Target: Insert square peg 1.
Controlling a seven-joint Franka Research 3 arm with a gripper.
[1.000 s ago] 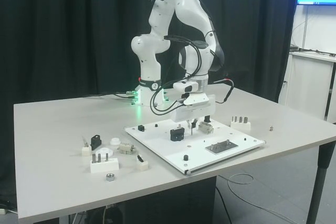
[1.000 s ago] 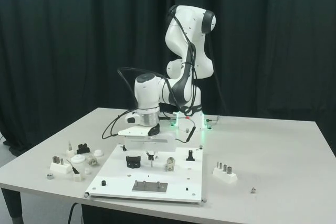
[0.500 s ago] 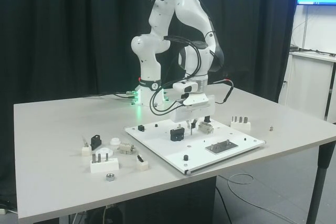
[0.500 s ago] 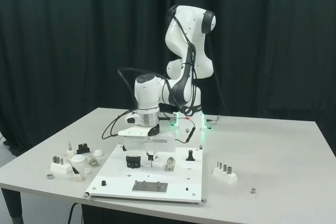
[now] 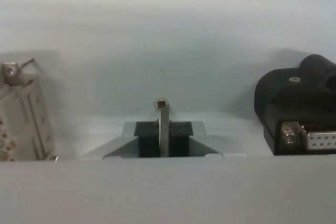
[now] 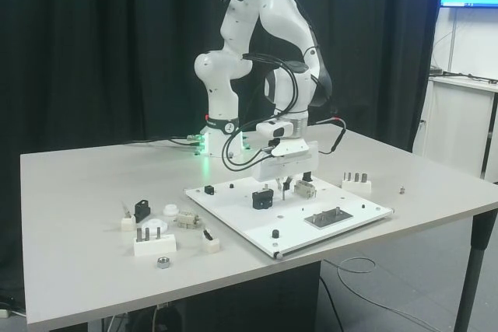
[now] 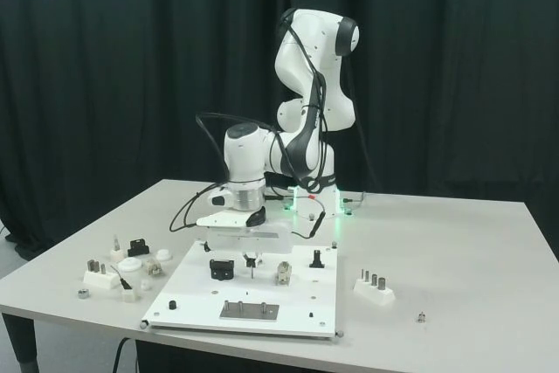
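My gripper [image 5: 164, 139] is shut on a thin grey square peg [image 5: 164, 127], which points straight down between the black fingers [image 5: 146, 139]. The peg's lower end [image 5: 161, 103] is close over the white board [image 5: 157, 35]; I cannot tell whether it touches. In the first room view, the gripper [image 6: 285, 185] hangs low over the board [image 6: 342, 231], between a black connector block [image 6: 262, 198] and a pale connector [image 6: 304, 189]. The second room view shows the gripper [image 7: 251, 261] with the peg [image 7: 252, 271] under it.
A grey metal plate with upright pins [image 6: 331, 217] lies near the board's front. A white holder with pegs [image 6: 356, 183] stands on the table to the right. Another holder [image 6: 154, 240], a nut [image 6: 164, 262] and small parts lie left of the board.
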